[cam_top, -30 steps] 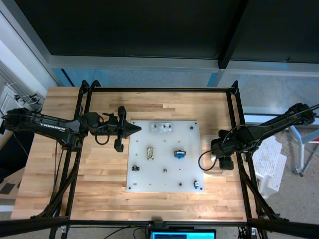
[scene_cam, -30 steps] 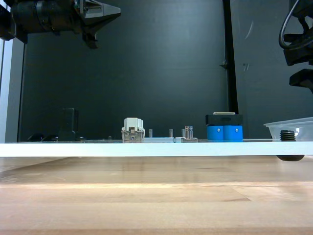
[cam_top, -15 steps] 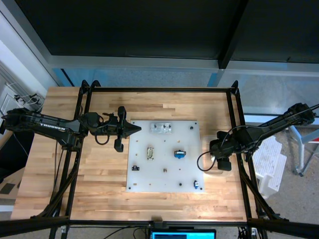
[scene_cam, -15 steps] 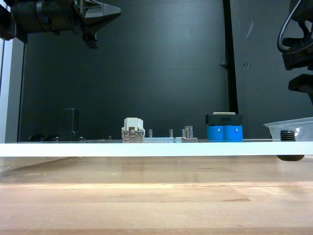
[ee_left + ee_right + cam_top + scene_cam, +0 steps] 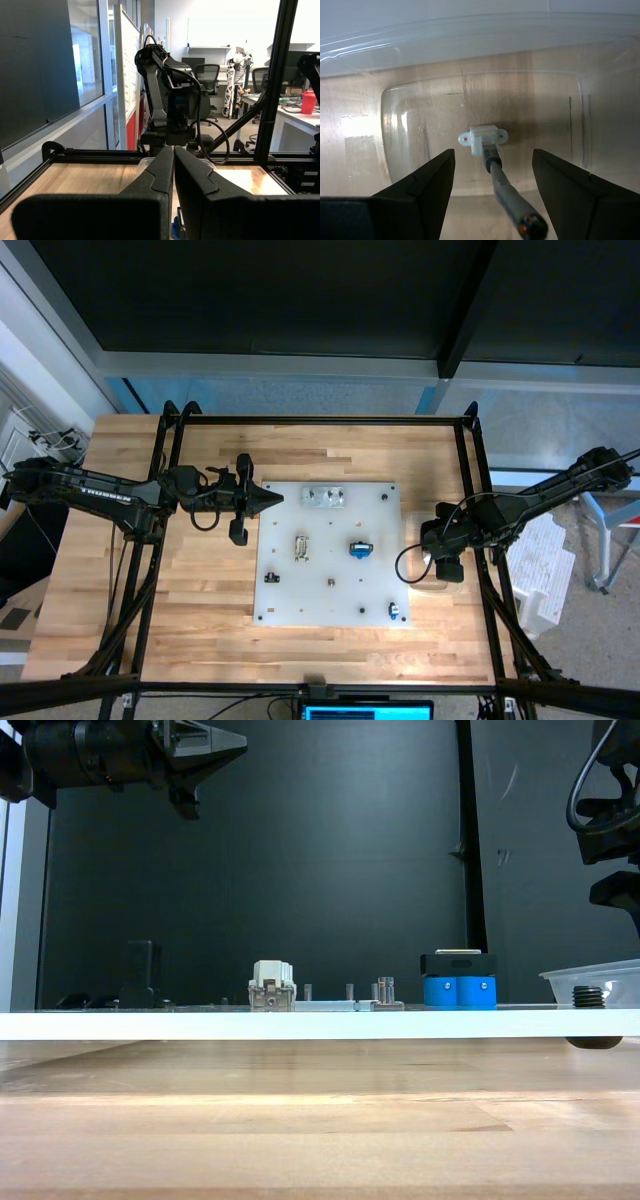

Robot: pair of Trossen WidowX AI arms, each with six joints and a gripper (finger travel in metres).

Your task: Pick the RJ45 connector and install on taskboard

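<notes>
The RJ45 connector (image 5: pixel 484 139), a small white plug with a short grey cable stub, lies flat on the floor of a clear plastic tray (image 5: pixel 470 35). My right gripper (image 5: pixel 493 153) hangs over it, open, with one finger on each side of the plug and apart from it. In the high view the right gripper (image 5: pixel 447 566) sits over the tray just off the right edge of the taskboard (image 5: pixel 290 602) and hides the plug. My left gripper (image 5: pixel 274 499) is shut and empty, held high over the board's left edge.
On the white board stand a silver block (image 5: pixel 325 498), a beige socket (image 5: pixel 300 546), a blue fixture (image 5: pixel 359 549) and small black parts. The clear tray (image 5: pixel 600 980) rests on the wooden table beside the board. A black frame surrounds the table.
My right gripper has shifted slightly left and down over the tray. The left arm has not moved.
</notes>
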